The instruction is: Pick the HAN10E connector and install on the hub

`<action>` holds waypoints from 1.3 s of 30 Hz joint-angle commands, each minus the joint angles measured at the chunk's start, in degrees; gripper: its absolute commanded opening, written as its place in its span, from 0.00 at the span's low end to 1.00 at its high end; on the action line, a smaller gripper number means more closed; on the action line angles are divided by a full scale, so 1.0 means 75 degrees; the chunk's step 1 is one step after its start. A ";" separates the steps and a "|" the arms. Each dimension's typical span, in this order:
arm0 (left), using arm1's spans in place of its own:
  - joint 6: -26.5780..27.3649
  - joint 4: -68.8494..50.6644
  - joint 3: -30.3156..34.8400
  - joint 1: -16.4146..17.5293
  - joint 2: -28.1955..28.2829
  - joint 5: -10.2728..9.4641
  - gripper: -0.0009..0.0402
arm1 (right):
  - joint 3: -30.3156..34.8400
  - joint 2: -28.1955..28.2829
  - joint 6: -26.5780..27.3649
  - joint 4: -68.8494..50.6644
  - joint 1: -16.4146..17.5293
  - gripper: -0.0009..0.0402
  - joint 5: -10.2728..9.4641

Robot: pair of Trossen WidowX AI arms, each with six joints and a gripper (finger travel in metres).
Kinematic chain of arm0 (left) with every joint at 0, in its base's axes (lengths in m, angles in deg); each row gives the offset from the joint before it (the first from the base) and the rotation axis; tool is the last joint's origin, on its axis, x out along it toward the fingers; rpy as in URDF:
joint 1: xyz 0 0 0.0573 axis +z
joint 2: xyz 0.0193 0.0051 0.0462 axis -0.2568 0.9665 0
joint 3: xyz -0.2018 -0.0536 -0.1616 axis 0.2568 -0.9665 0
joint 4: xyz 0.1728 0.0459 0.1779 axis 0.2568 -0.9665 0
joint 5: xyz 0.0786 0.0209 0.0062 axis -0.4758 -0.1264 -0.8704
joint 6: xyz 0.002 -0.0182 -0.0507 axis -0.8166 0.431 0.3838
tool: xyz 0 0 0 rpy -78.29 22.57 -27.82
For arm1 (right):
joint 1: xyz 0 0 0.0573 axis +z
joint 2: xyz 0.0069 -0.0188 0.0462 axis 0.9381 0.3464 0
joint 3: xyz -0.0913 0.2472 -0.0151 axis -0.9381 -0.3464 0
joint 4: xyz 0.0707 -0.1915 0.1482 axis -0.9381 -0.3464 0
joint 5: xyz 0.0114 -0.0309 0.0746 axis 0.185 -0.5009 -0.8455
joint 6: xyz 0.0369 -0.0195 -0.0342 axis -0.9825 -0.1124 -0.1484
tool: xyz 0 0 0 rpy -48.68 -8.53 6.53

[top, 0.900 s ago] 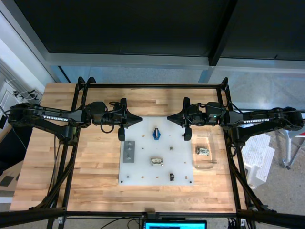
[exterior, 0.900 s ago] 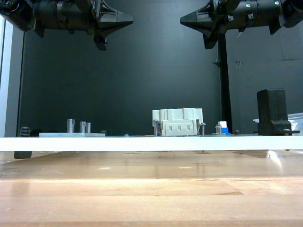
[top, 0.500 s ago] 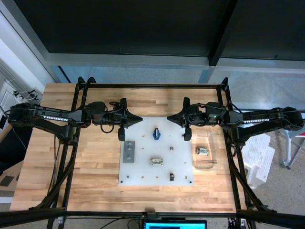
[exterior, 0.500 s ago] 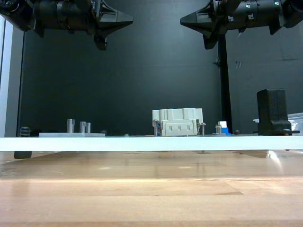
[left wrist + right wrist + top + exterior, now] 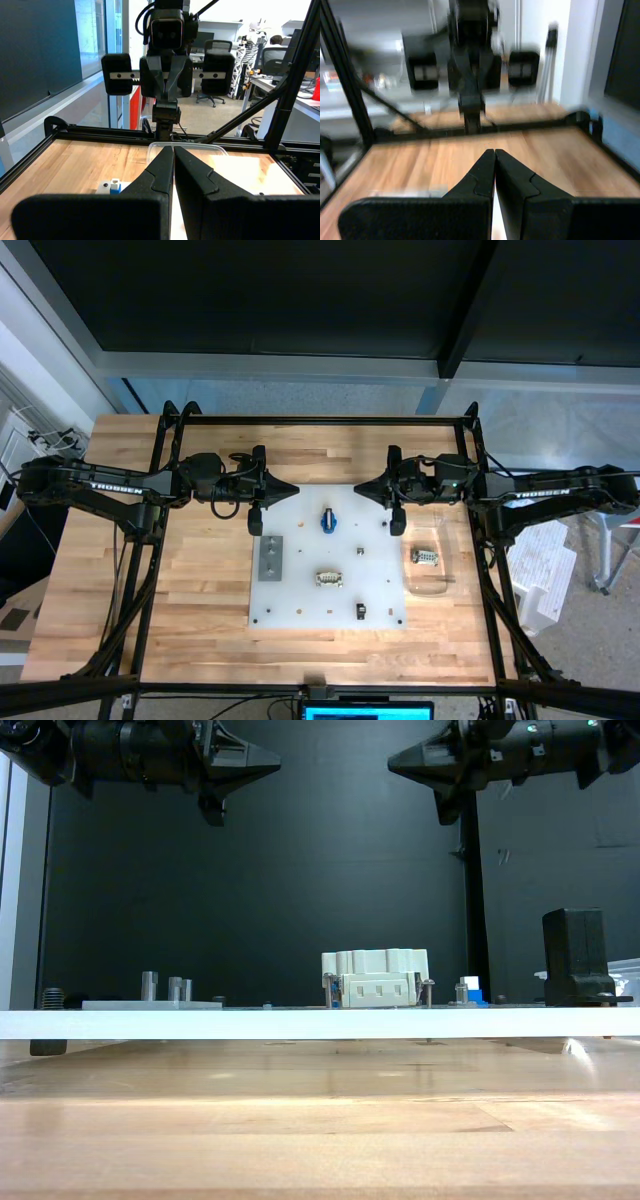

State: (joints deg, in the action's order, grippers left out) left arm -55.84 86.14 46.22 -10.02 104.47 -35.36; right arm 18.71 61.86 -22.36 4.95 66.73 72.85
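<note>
"Only the right tool (image 5: 358, 490) moved. It slid back a little toward its own side. Its fingers were pressed together."

"And the left tool (image 5: 295, 490)?"

"It stayed put, pressed together too."

"Was any of the job done?"

"No. The HAN10E connector (image 5: 424, 556) lay in a clear tray (image 5: 430, 592), near the right tool and lower down. The hub (image 5: 328, 580) sat on the white plate (image 5: 300, 605), down between both tools. Picking up and fitting were both left."

"Any words?"

"TROSSEN, on the left arm (image 5: 105, 485) and the right arm (image 5: 540, 493)."
</note>
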 commanded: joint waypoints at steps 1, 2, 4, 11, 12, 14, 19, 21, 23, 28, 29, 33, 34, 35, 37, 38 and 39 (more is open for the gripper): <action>0.0000 0.0000 0.0003 0.0003 0.0000 0.0000 0.02 | 0.0455 -0.0114 -0.0047 -0.1839 0.0079 0.02 -0.0012; 0.0000 0.0003 0.0003 0.0000 0.0000 0.0003 0.02 | 0.0612 -0.0114 -0.0047 -0.2439 0.0140 0.02 -0.0006; 0.0000 0.0003 0.0003 0.0000 0.0000 0.0003 0.02 | 0.0927 -0.0114 -0.0050 -0.3512 0.0286 0.02 -0.0003; 0.0000 0.0000 0.0003 0.0000 0.0000 0.0003 0.02 | 0.1786 -0.0087 -0.0568 -0.6441 0.1163 0.02 0.0641; 0.0000 0.0000 0.0003 0.0000 0.0000 0.0003 0.02 | 0.1877 -0.0087 -0.0685 -0.6747 0.1320 0.02 0.0743; 0.0000 0.0006 0.0003 0.0003 0.0000 0.0003 0.02 | 0.2022 -0.0087 -0.0944 -0.7265 0.1664 0.02 0.0851; 0.0000 0.0006 0.0003 0.0000 0.0000 0.0003 0.02 | 0.2285 -0.0087 -0.1580 -0.8486 0.2235 0.02 0.1005; 0.0000 0.0003 0.0003 0.0003 0.0000 0.0003 0.02 | 0.2334 -0.0087 -0.1830 -0.8979 0.2343 0.02 0.0973; 0.0000 0.0003 0.0003 0.0003 0.0000 0.0003 0.02 | 0.2372 -0.0087 -0.2095 -0.9431 0.2489 0.02 0.0924; 0.0000 0.0003 0.0003 0.0000 0.0000 0.0003 0.02 | 0.2404 -0.0087 -0.2550 -1.0302 0.2841 0.02 0.0790; 0.0000 0.0003 0.0003 0.0003 0.0000 0.0003 0.02 | 0.2404 -0.0085 -0.2620 -1.0424 0.2876 0.02 0.0708; 0.0000 0.0003 0.0003 0.0000 0.0000 0.0003 0.02 | 0.2404 -0.0003 -0.2847 -1.0838 0.2981 0.03 0.0565; 0.0000 0.0003 0.0003 0.0003 0.0000 0.0003 0.02 | 0.2404 0.0029 -0.2900 -1.0931 0.2990 0.03 0.0507; 0.0000 0.0006 0.0003 0.0000 0.0000 0.0003 0.02 | 0.2404 0.0055 -0.2920 -1.1004 0.2993 0.04 0.0437; 0.0000 0.0003 0.0003 0.0003 0.0000 0.0003 0.02 | 0.2404 0.0146 -0.2987 -1.1097 0.3002 0.07 0.0356; 0.0000 0.0003 0.0003 0.0003 0.0000 0.0003 0.02 | 0.2404 0.0184 -0.3045 -1.1135 0.3005 0.09 0.0356; 0.0000 0.0003 0.0003 0.0000 0.0000 0.0003 0.02 | 0.2404 0.0254 -0.3063 -1.1153 0.3008 0.11 0.0356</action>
State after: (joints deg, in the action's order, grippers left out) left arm -55.84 86.17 46.24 -10.02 104.45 -35.36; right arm 36.77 63.24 -44.98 -78.47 89.26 75.52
